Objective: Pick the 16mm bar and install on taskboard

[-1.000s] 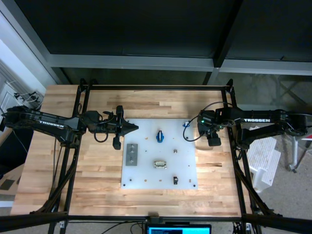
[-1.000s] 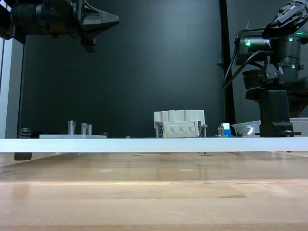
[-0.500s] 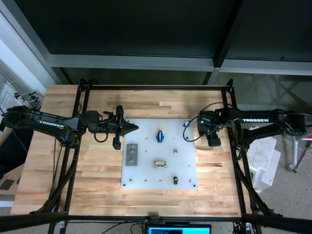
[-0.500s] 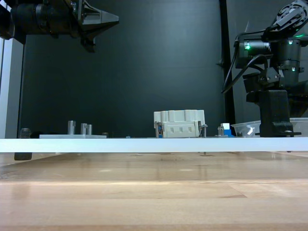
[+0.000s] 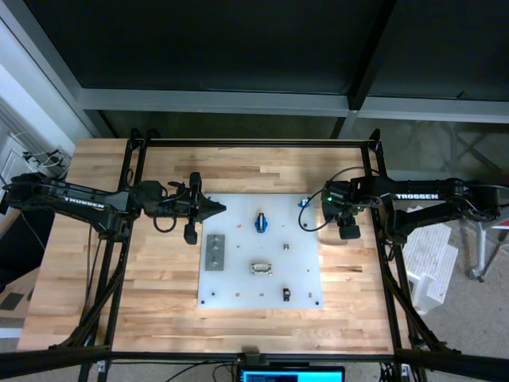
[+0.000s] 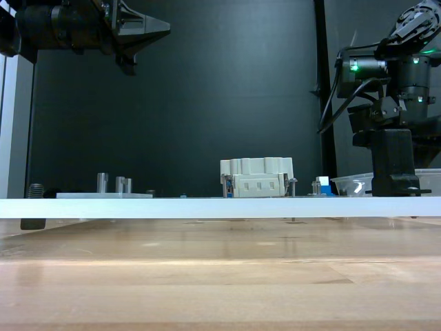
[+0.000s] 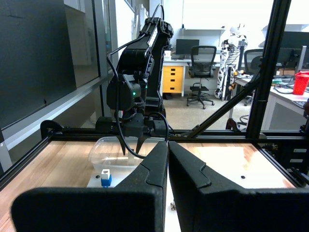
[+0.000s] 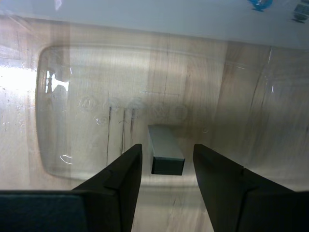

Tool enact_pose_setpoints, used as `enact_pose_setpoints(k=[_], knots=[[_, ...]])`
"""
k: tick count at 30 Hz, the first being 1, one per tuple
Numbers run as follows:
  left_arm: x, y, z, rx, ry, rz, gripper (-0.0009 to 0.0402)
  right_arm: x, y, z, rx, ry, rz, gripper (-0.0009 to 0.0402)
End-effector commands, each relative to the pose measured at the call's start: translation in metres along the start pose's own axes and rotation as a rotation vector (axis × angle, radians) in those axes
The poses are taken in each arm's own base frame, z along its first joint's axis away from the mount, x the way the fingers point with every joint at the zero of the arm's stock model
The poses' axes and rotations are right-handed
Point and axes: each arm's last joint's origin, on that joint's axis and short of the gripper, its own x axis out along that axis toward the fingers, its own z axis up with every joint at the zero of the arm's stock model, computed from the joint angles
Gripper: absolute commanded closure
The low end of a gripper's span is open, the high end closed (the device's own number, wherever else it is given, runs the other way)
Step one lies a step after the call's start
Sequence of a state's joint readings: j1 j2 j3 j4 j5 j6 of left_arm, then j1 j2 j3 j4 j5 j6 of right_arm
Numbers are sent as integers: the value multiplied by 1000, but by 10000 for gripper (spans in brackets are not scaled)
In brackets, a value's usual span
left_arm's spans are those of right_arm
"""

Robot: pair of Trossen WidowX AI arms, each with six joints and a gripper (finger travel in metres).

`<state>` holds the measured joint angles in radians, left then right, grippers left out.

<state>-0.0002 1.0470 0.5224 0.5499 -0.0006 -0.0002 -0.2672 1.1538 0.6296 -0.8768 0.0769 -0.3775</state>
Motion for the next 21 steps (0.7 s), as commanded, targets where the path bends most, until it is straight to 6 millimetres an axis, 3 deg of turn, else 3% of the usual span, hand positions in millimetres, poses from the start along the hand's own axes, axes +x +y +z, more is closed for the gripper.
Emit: enact_pose_setpoints(k=[1, 21], knots=[[0, 0, 0, 0, -1, 0, 393, 0, 0, 0, 0, 0, 0, 273], [0, 0, 0, 0, 0, 0, 393, -3, 0, 0, -2, -5, -3, 372]])
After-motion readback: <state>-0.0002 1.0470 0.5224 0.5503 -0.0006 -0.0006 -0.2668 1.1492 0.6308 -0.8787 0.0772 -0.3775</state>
